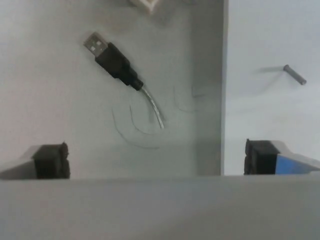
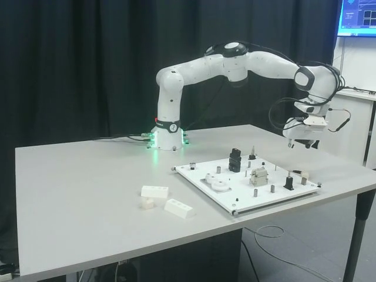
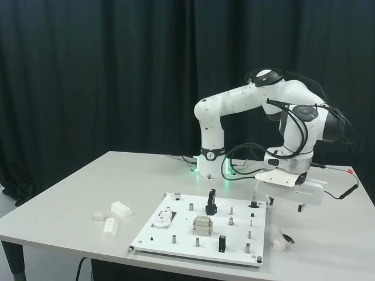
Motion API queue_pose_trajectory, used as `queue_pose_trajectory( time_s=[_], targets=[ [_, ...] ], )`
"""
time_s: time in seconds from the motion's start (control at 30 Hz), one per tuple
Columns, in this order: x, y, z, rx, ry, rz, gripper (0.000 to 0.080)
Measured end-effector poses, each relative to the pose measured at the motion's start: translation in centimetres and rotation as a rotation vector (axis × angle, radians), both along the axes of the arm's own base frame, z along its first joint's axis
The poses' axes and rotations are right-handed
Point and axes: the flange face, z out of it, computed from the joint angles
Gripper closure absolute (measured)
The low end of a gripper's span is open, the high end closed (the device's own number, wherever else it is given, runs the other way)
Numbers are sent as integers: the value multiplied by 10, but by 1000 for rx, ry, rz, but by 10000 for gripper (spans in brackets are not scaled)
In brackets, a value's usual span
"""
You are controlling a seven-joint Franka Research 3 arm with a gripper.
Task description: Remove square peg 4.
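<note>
My gripper (image 1: 155, 159) (image 2: 299, 143) (image 3: 285, 204) hangs open with nothing between its fingers, above the table just off one side edge of the white board (image 1: 270, 110) (image 2: 232, 198) (image 3: 181, 226). Several small pegs stand on the board; I cannot tell which one is square peg 4. In the wrist view, a single small grey peg (image 1: 295, 74) shows on the board, apart from the fingers. Below the gripper a black USB plug (image 1: 115, 61) (image 3: 287, 237) with a short cable lies on the grey table.
A tall black part (image 2: 235, 160) (image 3: 210, 202), a grey connector block (image 2: 257, 176) (image 3: 201, 225) and a white round part (image 2: 221, 185) (image 3: 164, 218) sit on the board. A small white block (image 3: 279, 245) lies near the plug. White blocks (image 2: 154, 191) (image 3: 120, 208) lie beyond the board's far side.
</note>
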Motion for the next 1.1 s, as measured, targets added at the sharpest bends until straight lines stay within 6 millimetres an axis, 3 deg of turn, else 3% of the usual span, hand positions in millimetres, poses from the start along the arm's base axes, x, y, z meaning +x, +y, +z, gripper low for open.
queue_pose_trajectory(
  time_s=[1.1],
  targets=[
    [16,-21,18,7,-85,21,3]
  ],
)
